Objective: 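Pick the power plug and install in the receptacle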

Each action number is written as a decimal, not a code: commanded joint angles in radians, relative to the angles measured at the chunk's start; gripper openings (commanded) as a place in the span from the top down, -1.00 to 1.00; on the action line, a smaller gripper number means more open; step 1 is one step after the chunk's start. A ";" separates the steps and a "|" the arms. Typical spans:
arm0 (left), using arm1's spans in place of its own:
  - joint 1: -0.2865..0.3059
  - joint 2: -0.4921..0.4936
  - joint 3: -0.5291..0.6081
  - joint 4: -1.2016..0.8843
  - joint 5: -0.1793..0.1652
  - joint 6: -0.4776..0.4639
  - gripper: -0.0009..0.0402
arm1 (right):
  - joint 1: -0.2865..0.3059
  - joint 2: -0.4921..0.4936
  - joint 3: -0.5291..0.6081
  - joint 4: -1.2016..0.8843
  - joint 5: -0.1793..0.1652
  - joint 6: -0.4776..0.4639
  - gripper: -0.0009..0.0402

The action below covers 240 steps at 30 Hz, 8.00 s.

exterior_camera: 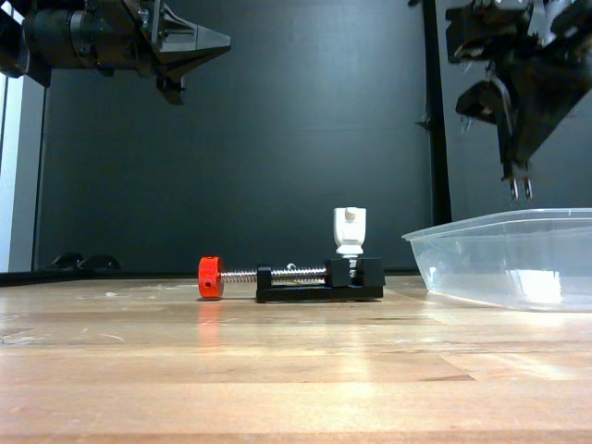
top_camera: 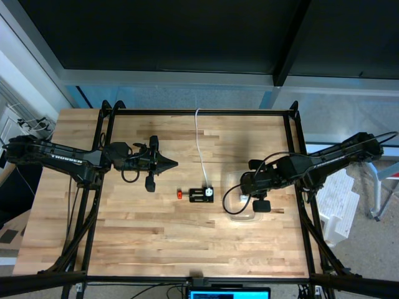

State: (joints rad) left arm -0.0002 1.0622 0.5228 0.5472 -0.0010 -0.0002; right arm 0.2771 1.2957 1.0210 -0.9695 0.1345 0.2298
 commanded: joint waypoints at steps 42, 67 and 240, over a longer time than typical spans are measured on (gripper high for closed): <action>0.000 0.000 0.000 0.000 0.000 0.000 0.96 | -0.085 0.482 0.462 0.072 0.048 -0.087 0.96; 0.000 0.000 0.000 0.000 0.000 0.000 0.96 | -0.086 0.514 0.460 0.117 0.048 -0.118 0.96; 0.000 0.000 0.000 0.000 0.000 0.000 0.96 | -0.091 0.303 0.304 0.224 0.018 -0.099 0.50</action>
State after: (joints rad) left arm -0.0002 1.0622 0.5228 0.5472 -0.0010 -0.0002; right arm 0.1871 1.6165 1.3338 -0.7574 0.1532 0.1406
